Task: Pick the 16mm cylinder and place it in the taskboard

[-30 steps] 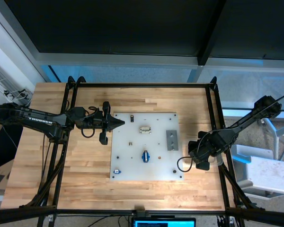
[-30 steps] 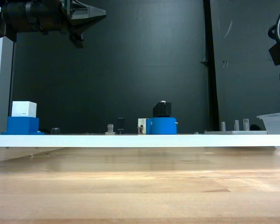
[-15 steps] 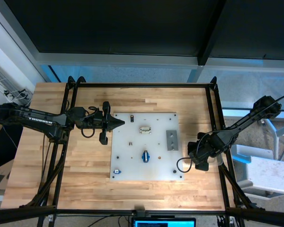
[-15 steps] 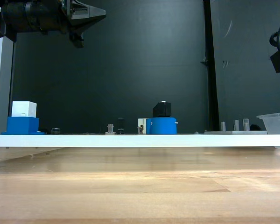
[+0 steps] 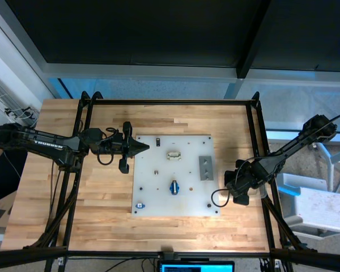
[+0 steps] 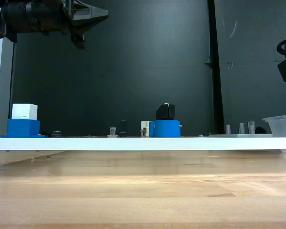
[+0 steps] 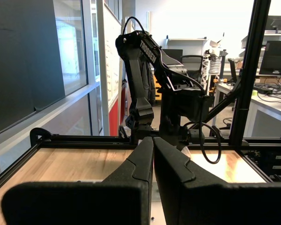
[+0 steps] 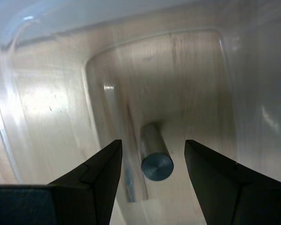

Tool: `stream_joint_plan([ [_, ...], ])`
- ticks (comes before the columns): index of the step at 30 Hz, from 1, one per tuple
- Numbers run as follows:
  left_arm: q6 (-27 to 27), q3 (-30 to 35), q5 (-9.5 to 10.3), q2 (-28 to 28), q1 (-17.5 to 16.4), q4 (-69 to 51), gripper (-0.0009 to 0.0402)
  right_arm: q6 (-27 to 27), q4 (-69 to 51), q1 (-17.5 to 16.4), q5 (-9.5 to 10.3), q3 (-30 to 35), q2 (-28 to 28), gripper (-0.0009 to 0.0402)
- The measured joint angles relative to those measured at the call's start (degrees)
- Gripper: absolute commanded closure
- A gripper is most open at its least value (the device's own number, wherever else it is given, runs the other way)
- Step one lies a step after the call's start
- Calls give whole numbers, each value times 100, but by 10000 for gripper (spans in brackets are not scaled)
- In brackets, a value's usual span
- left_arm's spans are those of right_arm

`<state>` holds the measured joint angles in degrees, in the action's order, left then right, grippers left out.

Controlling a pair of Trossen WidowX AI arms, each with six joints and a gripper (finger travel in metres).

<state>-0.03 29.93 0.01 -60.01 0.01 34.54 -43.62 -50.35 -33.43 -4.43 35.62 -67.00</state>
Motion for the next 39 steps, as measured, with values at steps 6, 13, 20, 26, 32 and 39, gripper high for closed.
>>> stream_joint_plan([
  [6,0,0,2,2,0,0,393,2,0,0,0,2,0,234],
  [13,0,2,0,0,0,0,393,7,-2,2,0,2,2,276],
  [20,0,2,2,0,0,0,393,20,-4,2,0,2,2,320],
  [26,0,2,0,0,0,0,393,22,0,2,-2,4,7,345],
  [32,0,0,0,2,0,0,393,22,7,2,-2,4,15,362],
  [39,0,2,0,0,0,0,393,22,7,2,0,4,15,365],
])
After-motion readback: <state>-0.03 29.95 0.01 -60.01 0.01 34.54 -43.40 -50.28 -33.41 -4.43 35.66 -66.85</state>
